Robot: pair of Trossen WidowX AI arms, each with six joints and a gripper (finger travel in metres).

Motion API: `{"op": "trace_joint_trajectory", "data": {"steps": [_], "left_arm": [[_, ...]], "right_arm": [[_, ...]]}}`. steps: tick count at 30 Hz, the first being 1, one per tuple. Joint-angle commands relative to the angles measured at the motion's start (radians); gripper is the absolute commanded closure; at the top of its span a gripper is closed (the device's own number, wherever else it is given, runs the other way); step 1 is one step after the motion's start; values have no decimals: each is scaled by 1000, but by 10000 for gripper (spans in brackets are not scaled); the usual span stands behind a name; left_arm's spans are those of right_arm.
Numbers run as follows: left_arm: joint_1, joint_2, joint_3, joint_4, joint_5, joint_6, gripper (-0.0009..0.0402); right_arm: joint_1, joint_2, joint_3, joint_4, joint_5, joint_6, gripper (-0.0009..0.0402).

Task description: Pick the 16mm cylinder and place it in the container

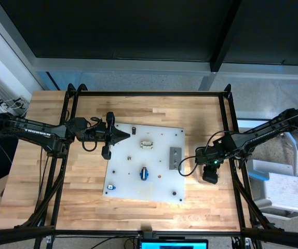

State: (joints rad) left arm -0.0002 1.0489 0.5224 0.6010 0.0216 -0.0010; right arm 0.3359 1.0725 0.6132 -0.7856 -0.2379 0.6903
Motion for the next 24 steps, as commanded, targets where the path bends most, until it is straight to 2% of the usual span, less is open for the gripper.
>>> {"op": "trace_joint_trajectory", "data": {"steps": [1, 10, 24], "left_arm": [[0, 0, 0, 0, 0, 0, 393], [0, 0, 0, 0, 0, 0, 393], [0, 0, 0, 0, 0, 0, 393]], "right_arm": [[0, 0, -14, 16, -2, 0, 337], [0, 0, -16, 22, 0, -10, 317], [0, 1, -16, 45, 8, -12, 313]]}}
